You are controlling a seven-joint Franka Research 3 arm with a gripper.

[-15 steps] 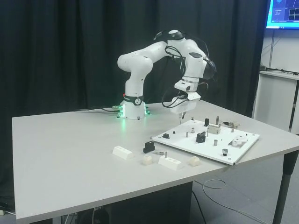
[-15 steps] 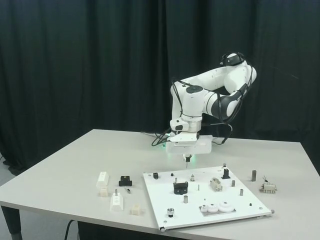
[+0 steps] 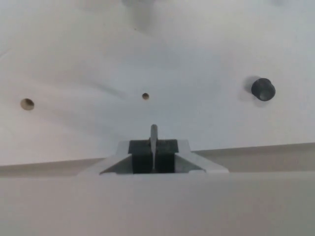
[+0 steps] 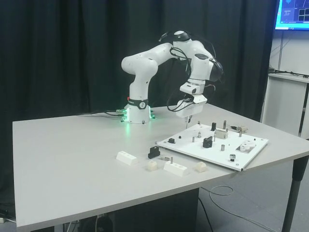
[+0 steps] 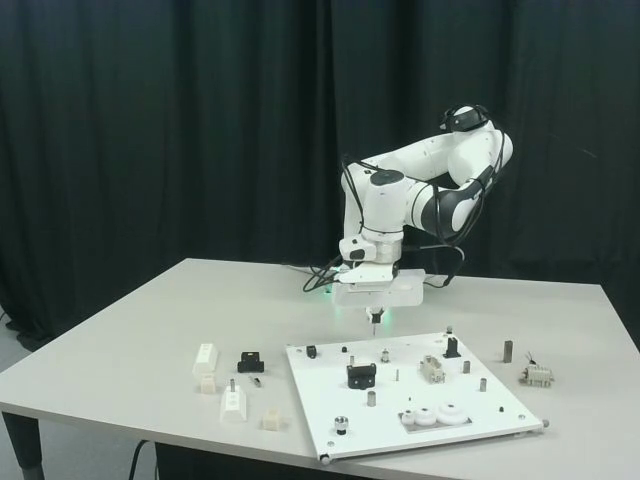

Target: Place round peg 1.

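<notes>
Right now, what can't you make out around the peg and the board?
- Wrist view: the peg shows only its tip; the gripper covers the rest.
- Room views: the peg is too small to tell whether it lines up with the hole in the board.
- Wrist view: the black knob is blurred.
- Wrist view: board edges are cut off by the frame.

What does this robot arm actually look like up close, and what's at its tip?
The arm is white with rounded segments, black joint bands and black cables looped alongside. Green lights glow at its base. The gripper has two black finger pads in a white housing.
</notes>
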